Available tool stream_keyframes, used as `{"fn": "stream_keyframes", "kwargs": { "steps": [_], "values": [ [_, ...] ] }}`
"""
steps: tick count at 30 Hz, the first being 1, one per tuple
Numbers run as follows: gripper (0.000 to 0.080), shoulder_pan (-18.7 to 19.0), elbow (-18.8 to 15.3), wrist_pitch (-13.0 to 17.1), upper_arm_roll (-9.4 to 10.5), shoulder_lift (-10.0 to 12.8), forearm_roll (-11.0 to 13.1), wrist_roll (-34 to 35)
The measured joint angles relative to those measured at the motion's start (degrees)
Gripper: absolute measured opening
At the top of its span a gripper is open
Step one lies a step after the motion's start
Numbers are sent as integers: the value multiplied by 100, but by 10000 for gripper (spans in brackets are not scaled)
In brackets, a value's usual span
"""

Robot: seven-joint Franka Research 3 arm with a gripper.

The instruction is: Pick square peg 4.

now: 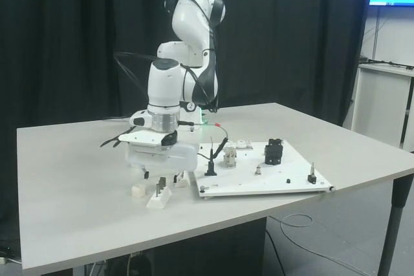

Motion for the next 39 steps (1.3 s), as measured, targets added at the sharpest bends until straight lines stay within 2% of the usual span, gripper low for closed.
{"fn": "stream_keyframes", "kwargs": {
  "steps": [1,2,6,7,16,17,21,22,29,33,39],
  "values": [
    [800,0,0,7,0,5,2,0],
    [707,0,0,14,0,10,5,0],
    [707,0,0,47,0,30,46,0],
    [545,0,0,54,0,34,64,0],
    [545,11,0,64,4,51,139,-19],
    [202,14,1,64,4,51,151,-19],
    [202,23,4,64,4,51,185,-19],
    [152,25,7,65,4,51,189,-19],
    [152,37,39,48,1,25,220,-18],
    [152,37,44,-60,-12,-55,221,-12],
    [152,47,44,-373,-81,-249,221,-6]
  ]
}}
